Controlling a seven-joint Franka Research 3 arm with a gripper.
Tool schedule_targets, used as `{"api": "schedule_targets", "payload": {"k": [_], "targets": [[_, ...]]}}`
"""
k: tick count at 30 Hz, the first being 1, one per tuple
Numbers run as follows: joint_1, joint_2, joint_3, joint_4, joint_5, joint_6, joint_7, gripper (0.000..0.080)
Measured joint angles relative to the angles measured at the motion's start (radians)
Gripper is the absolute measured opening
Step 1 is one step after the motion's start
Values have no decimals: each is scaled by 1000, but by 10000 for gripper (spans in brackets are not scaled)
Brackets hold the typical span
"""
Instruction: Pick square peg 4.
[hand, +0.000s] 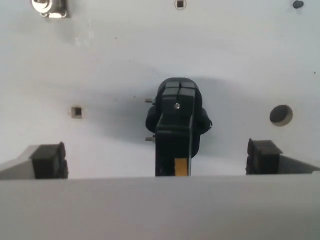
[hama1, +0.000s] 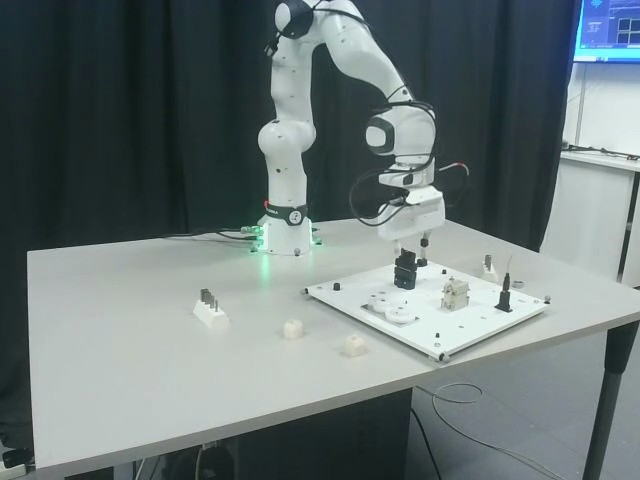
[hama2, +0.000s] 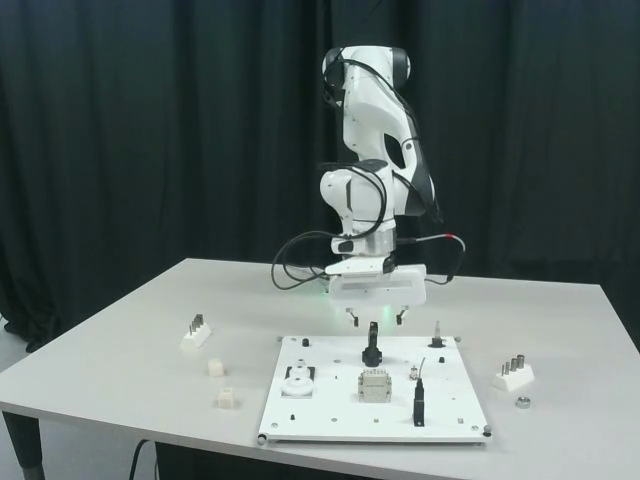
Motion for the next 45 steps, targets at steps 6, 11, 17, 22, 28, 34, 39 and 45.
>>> {"api": "schedule_targets", "payload": {"k": [6, 11, 17, 22, 28, 34, 39, 45], "targets": [[-3, -1, 0, 5, -1, -3, 0, 798], [-5, -2, -1, 11, -3, -5, 0, 800], [-6, -8, -2, 20, -13, -15, 0, 800], [-7, -19, -3, 29, -21, -28, 2, 800], [-11, -36, -6, 43, -39, -49, 8, 800], [-15, -54, -6, 59, -65, -78, 26, 800], [-17, -66, -6, 72, -88, -99, 42, 800], [-17, -78, -6, 81, -100, -109, 50, 800]]}}
